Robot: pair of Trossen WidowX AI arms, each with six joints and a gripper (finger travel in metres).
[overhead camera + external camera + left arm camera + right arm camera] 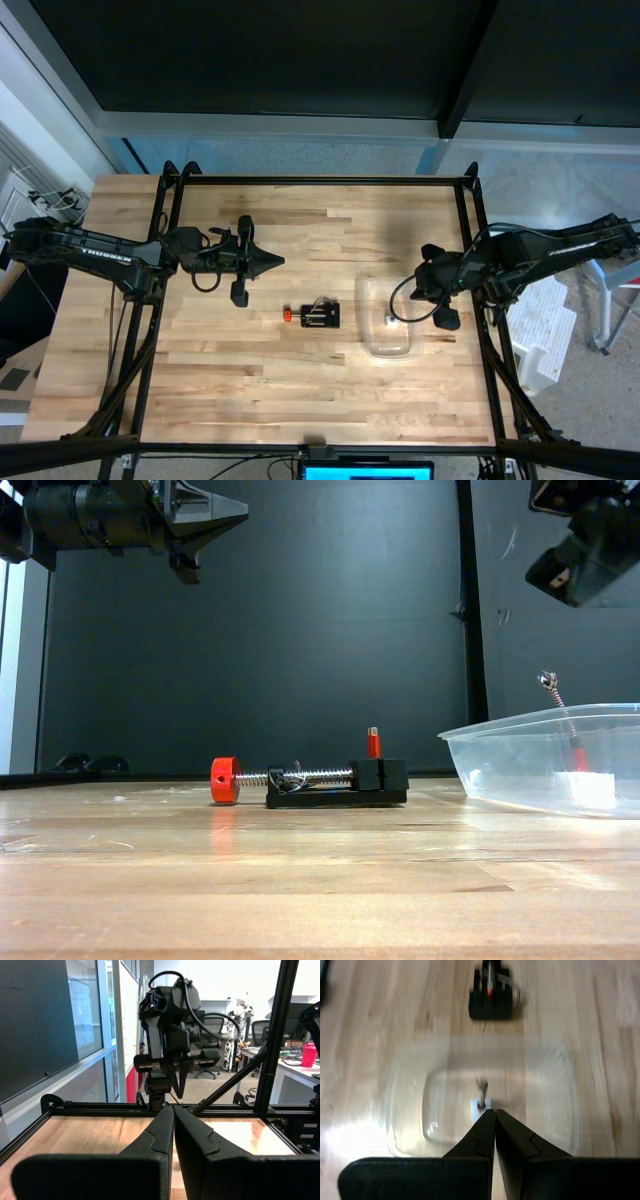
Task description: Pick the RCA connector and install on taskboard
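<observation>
Wooden bench (260,380) carries everything, w/ a black frame round its edges. Left tool (173,1108) hangs high over the bench's left half, about midway btwn far & near edges, aimed level toward the right edge; its fingers are pressed together w/ nothing btwn them. Right tool (495,1111) is held up over the right half, tilted down at the clear tray (372,300); fingers also pressed together, pinching nothing, well above the tray rim in the low view. The tray sits right of bench centre, nearer the right edge than the left, flat on the wood. Taskboard (321,316) lies just left of the tray, apart from it, approx. mid-bench; its red knob (225,780) points toward the left edge, a silvery spring runs from knob into the black block, and a small red peg stands up on top. RCA connector (481,1091) is inside the tray, at the side toward the near edge, resting by a small white piece; its silvery tip leans up past the rim in the low view
</observation>
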